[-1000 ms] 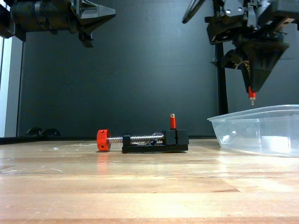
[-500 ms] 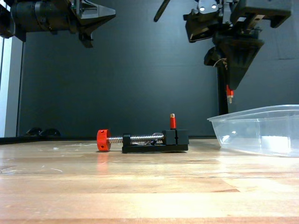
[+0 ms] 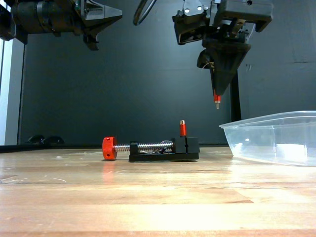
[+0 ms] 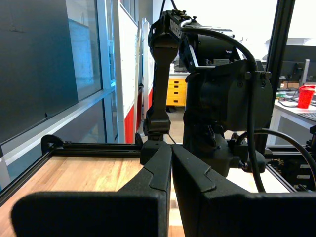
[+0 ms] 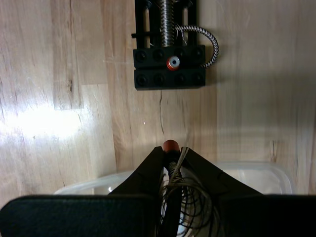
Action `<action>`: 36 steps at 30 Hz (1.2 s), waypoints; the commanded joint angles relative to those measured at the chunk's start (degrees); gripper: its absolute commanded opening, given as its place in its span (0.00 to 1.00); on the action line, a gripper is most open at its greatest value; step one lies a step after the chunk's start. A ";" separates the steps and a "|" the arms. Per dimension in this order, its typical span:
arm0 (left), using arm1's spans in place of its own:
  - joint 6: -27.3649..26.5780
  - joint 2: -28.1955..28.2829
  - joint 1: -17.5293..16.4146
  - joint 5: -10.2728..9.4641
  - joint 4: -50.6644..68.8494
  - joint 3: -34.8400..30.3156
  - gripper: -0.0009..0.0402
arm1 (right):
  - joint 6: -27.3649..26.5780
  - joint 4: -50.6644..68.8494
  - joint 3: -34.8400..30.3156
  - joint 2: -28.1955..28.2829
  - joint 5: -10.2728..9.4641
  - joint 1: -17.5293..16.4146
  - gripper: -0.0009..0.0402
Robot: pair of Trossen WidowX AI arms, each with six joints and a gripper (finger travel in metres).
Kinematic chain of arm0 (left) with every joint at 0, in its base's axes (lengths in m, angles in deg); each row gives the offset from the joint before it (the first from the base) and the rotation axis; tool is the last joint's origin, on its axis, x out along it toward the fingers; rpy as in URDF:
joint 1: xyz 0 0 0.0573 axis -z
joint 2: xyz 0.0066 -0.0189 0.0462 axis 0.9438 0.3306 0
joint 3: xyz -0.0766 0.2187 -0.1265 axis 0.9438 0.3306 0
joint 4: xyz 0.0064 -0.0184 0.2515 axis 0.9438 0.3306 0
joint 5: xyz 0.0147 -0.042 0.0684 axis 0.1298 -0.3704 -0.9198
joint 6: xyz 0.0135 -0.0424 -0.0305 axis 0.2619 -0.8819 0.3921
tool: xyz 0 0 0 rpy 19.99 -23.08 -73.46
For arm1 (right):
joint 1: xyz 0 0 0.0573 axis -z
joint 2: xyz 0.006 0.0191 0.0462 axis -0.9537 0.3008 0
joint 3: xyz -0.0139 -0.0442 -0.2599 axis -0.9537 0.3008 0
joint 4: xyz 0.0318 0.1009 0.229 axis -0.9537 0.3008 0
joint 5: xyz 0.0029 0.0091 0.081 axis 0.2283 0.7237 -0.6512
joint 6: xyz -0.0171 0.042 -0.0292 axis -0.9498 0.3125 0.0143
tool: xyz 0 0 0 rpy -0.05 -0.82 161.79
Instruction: Pick the rca connector and install on the hub
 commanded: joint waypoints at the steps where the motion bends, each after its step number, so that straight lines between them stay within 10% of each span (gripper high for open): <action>1: 0.02 0.02 0.00 0.00 -0.02 -0.02 0.02 | -0.22 -0.11 -0.96 1.03 -0.02 0.15 0.02; 36: 0.00 0.00 0.00 0.00 -0.04 -0.02 0.02 | -1.77 -1.49 -8.90 9.01 -0.02 2.69 0.02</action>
